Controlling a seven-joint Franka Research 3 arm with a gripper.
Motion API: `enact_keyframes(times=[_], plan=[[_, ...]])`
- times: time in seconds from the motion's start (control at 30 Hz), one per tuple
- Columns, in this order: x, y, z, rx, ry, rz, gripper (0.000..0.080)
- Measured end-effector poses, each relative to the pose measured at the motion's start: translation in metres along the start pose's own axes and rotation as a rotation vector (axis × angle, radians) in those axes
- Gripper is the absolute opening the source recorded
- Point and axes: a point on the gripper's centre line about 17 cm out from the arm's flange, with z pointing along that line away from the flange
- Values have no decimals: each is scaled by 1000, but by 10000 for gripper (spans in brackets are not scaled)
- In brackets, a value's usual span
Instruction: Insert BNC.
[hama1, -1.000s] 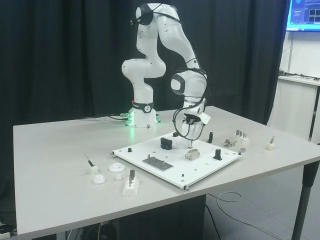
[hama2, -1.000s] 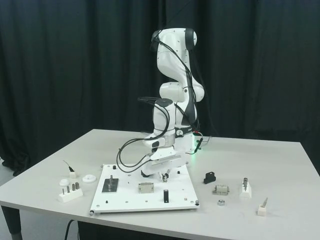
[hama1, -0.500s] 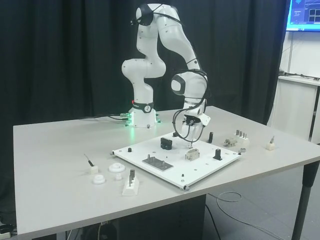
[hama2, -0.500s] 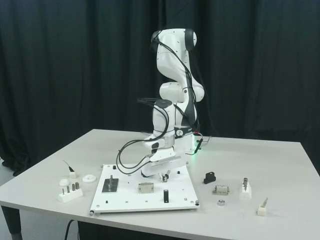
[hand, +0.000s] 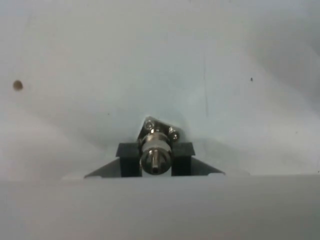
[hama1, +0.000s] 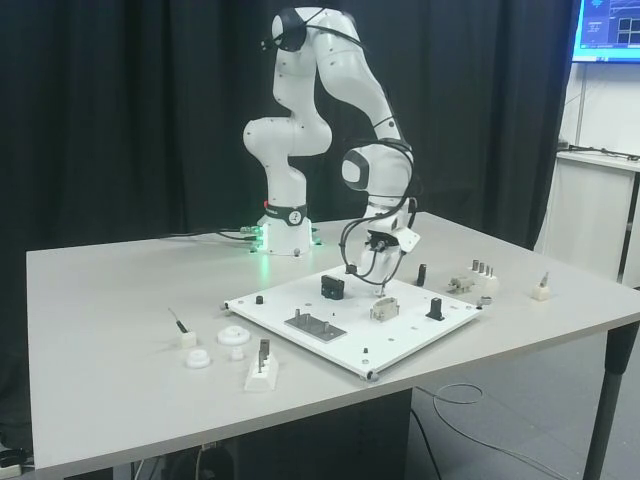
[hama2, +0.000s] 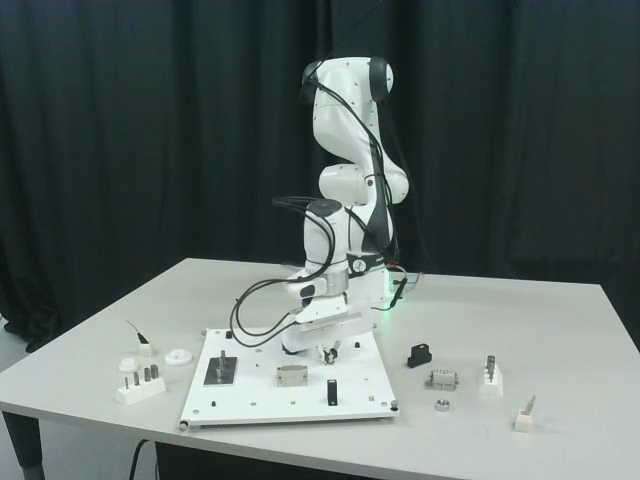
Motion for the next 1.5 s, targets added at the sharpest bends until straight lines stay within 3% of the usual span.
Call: enact_keyframes(times=[0.87,1.5], plan=[[1,-2,0,8,9,359,124],[3,-3,0,-5,58,693,124]])
